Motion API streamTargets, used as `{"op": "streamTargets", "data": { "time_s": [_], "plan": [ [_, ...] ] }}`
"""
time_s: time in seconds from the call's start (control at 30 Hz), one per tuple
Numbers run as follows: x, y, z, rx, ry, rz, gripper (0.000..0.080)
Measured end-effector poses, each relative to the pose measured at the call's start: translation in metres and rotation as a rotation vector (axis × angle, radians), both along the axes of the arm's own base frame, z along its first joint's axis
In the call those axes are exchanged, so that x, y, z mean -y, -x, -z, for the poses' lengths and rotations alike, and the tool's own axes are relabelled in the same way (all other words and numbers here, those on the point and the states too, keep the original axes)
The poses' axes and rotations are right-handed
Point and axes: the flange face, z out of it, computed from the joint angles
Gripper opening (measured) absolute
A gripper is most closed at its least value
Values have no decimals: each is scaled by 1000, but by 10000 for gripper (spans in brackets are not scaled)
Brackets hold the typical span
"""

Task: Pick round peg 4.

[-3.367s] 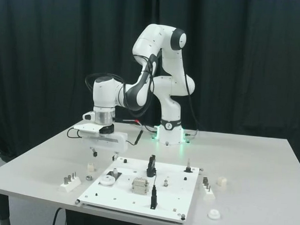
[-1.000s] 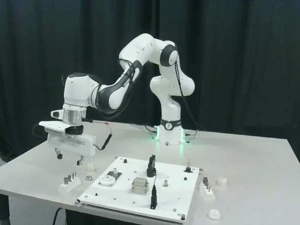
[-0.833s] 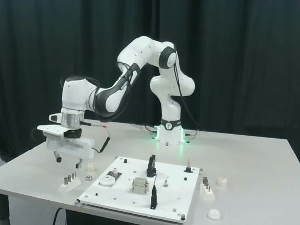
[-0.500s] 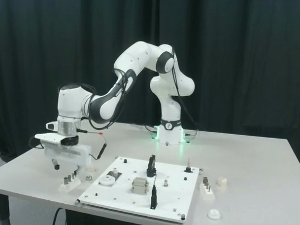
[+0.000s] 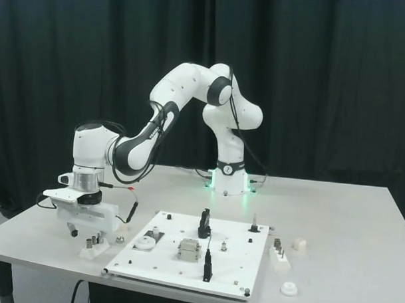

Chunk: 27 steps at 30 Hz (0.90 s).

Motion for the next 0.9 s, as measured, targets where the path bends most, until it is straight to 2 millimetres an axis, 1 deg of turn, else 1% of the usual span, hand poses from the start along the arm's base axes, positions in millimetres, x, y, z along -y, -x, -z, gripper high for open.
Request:
{"op": "streamTargets", "data": {
  "time_s": [0.27,0.9],
  "plan": [
    [3,0,3,-3,0,4,800],
    [1,-2,4,-7,-10,3,800]
  ]
}}
